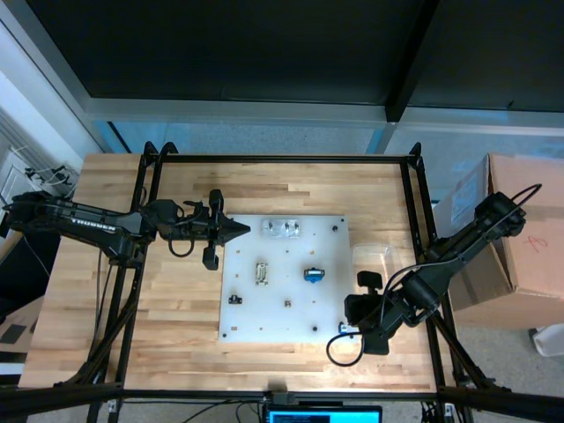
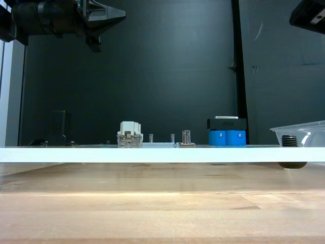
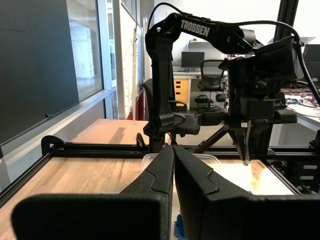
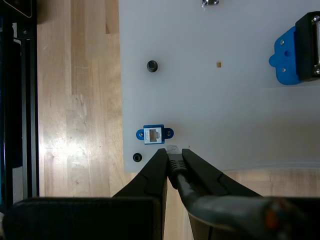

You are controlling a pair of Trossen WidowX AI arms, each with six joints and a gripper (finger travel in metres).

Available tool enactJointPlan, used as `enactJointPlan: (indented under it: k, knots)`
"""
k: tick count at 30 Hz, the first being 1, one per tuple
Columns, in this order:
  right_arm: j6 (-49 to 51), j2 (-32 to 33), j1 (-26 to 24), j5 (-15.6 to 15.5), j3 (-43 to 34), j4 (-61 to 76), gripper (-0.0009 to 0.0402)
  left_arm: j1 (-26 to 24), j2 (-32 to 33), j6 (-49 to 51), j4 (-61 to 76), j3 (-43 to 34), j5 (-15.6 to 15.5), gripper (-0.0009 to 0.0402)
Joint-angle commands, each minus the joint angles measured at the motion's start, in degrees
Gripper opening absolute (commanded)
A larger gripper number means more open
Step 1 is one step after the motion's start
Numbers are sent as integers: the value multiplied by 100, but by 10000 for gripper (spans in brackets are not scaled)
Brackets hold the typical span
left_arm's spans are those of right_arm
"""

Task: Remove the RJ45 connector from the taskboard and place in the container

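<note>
Right pincer [image 4: 173, 150] grasping RJ45 connector [image 4: 176, 167] just clear of blue socket [image 4: 154, 134]; left pincer [image 1: 236, 228] clenched empty over left edge of taskboard [image 1: 282, 308]; cable [image 4: 200, 200] drag may twist connector loose before container [image 1: 371, 256].

RJ45 connector [image 4: 174, 163] pinched in right gripper [image 4: 173, 152] over board edge, body mostly hidden inside grip; cable [image 4: 220, 210] blurred. Low view: left gripper [image 2: 121, 15], high at left, cut by top edge; right gripper mostly outside top corner; container [image 2: 300, 128] cut by right edge.

RJ45 connector [image 4: 175, 167] held in right gripper [image 4: 173, 150], clear of blue seat [image 4: 154, 134].
</note>
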State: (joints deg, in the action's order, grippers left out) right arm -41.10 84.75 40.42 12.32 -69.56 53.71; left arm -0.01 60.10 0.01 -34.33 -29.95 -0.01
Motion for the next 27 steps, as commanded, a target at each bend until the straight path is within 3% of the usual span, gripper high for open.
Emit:
enactJointPlan:
  k: [1,15,20,27]
  knots:
    - [-61,-11,111,-52,0,44,0,0,0,0,0,0,2,0]
    - [-680,-299,1172,-50,350,680,0,2,2,0,0,0,2,0]
    - [-1165,-520,1432,-442,828,645,0,2,0,0,0,0,2,0]
    - [-1620,-726,1945,-466,1237,603,0,2,0,0,0,0,2,0]
